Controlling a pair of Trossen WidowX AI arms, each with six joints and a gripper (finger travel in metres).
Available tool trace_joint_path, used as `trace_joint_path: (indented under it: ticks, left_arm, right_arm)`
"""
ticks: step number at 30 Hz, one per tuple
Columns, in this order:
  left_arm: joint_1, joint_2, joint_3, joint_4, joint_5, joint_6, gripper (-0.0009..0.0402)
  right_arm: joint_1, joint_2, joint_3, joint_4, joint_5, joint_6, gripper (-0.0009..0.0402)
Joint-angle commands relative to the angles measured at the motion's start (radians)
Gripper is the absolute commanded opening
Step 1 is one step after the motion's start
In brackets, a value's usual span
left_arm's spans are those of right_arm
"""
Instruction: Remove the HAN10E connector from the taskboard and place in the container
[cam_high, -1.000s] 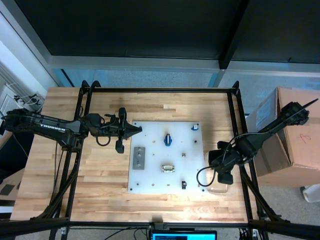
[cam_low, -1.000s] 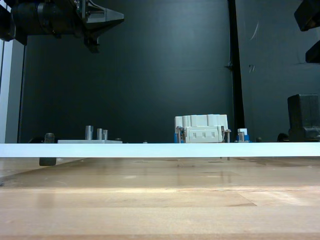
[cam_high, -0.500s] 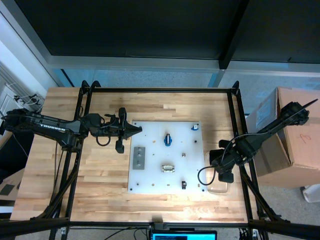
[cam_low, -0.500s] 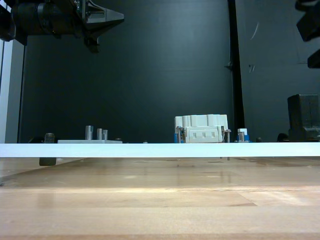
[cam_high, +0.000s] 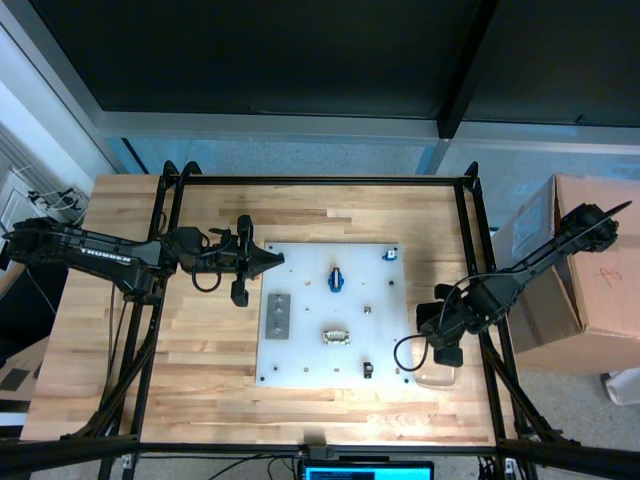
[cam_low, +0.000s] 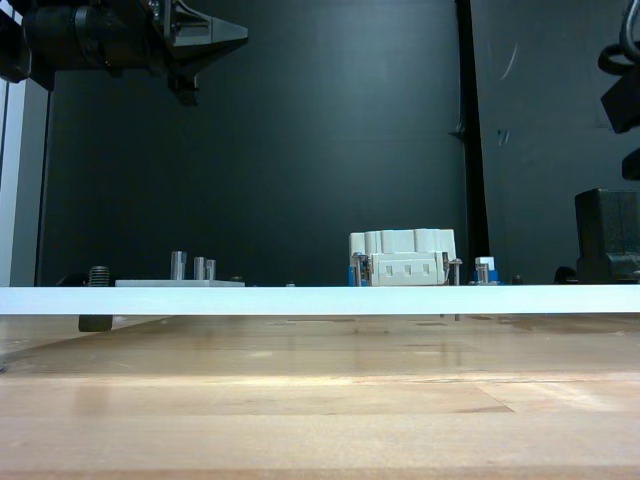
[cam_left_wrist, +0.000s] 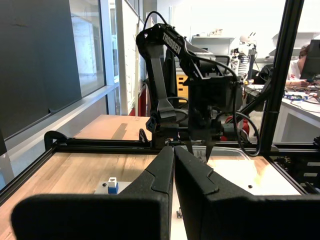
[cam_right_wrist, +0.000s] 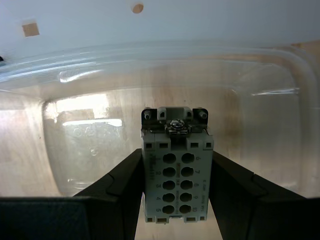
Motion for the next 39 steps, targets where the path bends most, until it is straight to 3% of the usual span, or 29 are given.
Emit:
trace_joint_path:
  ticks: [1,8,13,21,39]
  left_arm:
    - [0.000,0.000,0.000,0.000,0.000,0.000,0.0000]
    - [0.000,0.000,0.000,0.000,0.000,0.000,0.0000]
    - [0.000,0.000,0.000,0.000,0.000,0.000,0.0000]
    - [0.000,0.000,0.000,0.000,0.000,0.000,0.0000]
    - [0.000,0.000,0.000,0.000,0.000,0.000,0.0000]
  right_arm:
    - [0.000,0.001,-0.036,0.043,0.000,0.001,0.0009]
    - [0.000,0.001,-0.098,0.087,-0.003,0.002,0.0009]
    - [0.000,0.000,-0.063,0.056,-0.096,0.055,0.0017]
    - [0.000,0.000,0.005,-0.013,-0.078,0.047,0.0032]
    - [0.000,0.000,0.010,-0.020,-0.077,0.050,0.0032]
